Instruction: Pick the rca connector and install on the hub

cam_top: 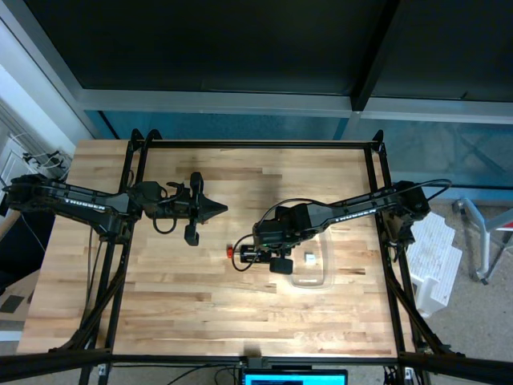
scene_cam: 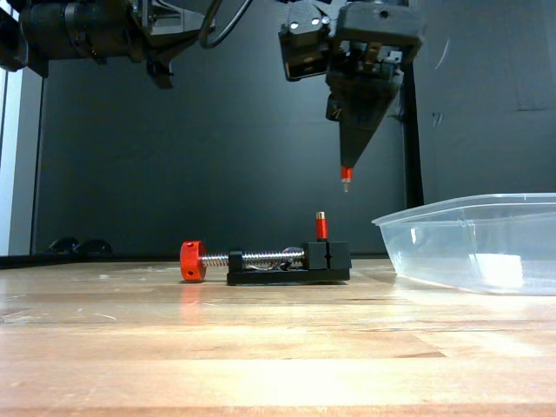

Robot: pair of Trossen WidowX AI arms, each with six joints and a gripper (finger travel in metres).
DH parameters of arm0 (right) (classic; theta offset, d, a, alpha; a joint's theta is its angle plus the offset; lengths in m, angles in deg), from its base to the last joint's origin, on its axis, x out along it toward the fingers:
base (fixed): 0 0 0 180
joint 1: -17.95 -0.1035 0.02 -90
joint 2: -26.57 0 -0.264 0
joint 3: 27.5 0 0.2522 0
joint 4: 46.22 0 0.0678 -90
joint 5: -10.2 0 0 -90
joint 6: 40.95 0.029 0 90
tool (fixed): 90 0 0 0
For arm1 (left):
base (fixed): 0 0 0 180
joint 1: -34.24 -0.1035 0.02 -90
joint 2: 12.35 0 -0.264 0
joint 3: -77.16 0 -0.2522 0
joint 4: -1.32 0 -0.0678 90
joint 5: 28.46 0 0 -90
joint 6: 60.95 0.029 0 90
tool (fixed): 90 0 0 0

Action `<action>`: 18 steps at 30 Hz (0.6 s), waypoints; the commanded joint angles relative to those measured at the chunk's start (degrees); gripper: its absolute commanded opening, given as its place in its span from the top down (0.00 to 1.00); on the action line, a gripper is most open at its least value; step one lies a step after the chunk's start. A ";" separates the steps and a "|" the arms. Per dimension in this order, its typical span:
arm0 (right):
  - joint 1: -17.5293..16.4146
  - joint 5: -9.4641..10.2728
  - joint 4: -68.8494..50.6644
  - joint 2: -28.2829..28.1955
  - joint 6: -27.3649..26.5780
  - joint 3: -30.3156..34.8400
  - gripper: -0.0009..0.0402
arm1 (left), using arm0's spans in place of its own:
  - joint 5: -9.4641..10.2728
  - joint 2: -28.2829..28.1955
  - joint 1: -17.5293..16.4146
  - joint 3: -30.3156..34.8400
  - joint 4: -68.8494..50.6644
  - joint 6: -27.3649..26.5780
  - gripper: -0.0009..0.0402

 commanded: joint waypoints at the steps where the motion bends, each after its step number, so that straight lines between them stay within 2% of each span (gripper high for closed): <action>1: 0.02 0.02 -0.15 -1.92 0.04 1.73 0.98 | 0.00 0.00 0.00 0.02 0.02 0.02 0.98; 9: 0.02 0.02 0.35 -4.61 0.04 3.65 0.98 | 0.00 0.00 -0.02 0.02 0.02 0.02 0.98; 18: -0.04 0.02 1.36 -4.61 0.22 3.50 0.98 | 0.00 0.00 -0.02 0.02 0.02 0.02 0.98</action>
